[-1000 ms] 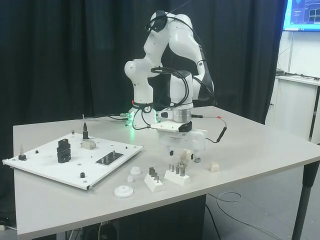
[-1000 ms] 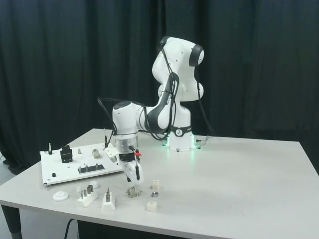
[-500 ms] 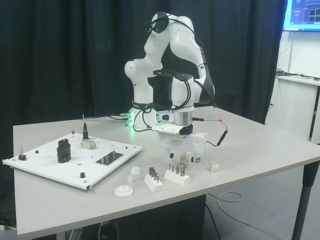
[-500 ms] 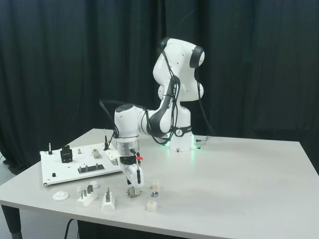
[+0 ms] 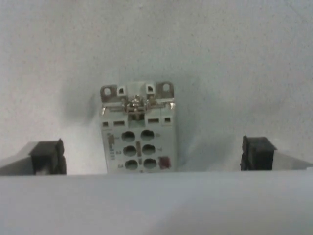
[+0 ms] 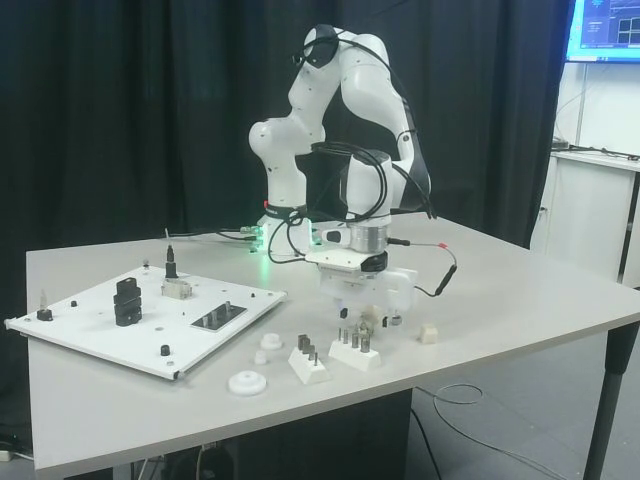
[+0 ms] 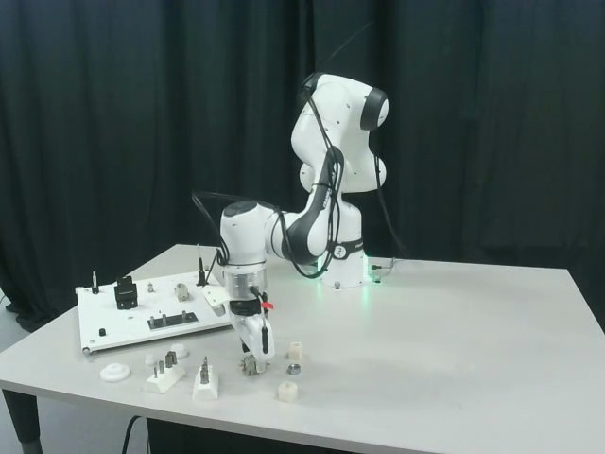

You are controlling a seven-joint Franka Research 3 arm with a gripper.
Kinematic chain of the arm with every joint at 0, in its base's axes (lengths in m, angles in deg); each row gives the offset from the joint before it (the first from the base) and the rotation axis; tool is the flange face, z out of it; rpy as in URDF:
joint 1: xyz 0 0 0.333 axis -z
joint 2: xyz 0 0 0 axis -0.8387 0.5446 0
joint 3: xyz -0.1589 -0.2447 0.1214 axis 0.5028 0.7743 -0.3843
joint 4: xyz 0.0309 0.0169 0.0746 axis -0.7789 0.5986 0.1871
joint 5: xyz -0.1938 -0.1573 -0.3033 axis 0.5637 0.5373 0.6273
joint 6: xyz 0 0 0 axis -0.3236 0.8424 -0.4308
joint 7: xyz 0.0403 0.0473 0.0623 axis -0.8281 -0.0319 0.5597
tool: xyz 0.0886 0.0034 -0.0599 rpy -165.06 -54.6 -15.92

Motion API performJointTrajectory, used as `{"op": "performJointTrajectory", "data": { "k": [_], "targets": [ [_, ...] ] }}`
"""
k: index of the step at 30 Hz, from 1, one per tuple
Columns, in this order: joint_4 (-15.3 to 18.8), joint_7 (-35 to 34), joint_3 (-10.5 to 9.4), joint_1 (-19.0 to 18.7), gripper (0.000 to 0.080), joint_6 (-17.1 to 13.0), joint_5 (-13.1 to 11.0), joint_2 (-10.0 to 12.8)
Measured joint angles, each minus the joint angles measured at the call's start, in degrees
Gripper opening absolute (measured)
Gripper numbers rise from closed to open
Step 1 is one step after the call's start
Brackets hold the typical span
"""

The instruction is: Pick waterproof.

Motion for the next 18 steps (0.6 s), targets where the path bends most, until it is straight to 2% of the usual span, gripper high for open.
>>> {"op": "performJointTrajectory", "data": {
  "k": [11, 12, 17, 18],
  "targets": [
    [0.0, -0.2, -0.58, 0.3, 0.0800, -1.5, 0.5, 0.7],
    [0.0, -0.2, -0.70, 0.4, 0.0502, -1.6, 0.5, 0.8],
    [0.0, -0.2, -1.54, 1.0, 0.0502, -2.5, 0.5, 1.2],
    [0.0, -0.2, -1.62, 1.1, 0.0322, -2.6, 0.5, 1.2]
  ]
}}
